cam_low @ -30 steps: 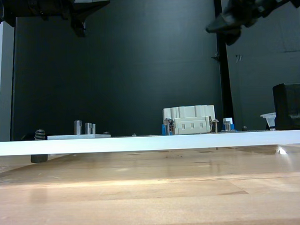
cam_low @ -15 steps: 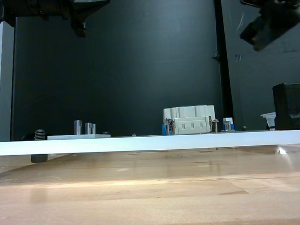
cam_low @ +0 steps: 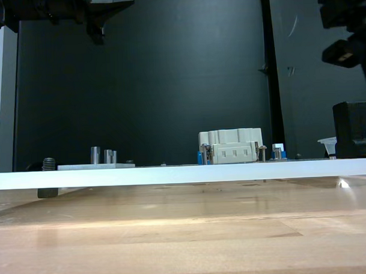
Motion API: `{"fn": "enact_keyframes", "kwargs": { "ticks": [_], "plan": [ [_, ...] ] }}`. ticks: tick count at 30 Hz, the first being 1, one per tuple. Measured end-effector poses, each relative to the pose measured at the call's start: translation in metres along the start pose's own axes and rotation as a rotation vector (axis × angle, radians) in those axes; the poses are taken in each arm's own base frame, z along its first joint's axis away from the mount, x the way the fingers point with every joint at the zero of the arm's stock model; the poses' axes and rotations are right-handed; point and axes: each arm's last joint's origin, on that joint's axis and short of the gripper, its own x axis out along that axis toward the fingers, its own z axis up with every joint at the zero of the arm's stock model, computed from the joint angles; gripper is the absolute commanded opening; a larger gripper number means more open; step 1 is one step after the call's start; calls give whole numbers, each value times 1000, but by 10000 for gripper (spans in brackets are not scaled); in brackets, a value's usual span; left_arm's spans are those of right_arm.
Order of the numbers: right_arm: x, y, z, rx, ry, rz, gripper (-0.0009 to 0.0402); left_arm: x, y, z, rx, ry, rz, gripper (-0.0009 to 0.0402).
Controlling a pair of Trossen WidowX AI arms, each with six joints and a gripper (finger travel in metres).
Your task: Pick the 16mm bar and install on taskboard
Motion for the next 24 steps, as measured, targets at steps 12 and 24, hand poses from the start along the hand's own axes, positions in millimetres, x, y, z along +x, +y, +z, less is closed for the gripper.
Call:
{"fn": "enact_keyframes", "kwargs": {
  "ticks": [12, 24],
  "plan": [
    [11, 10, 0, 30, 116, -19, 138, 0, 0, 0, 0, 0, 0, 0],
    [22, 14, -2, 48, 121, -39, 210, 0, 0, 0, 0, 1, 0, 0]
  ]
}}
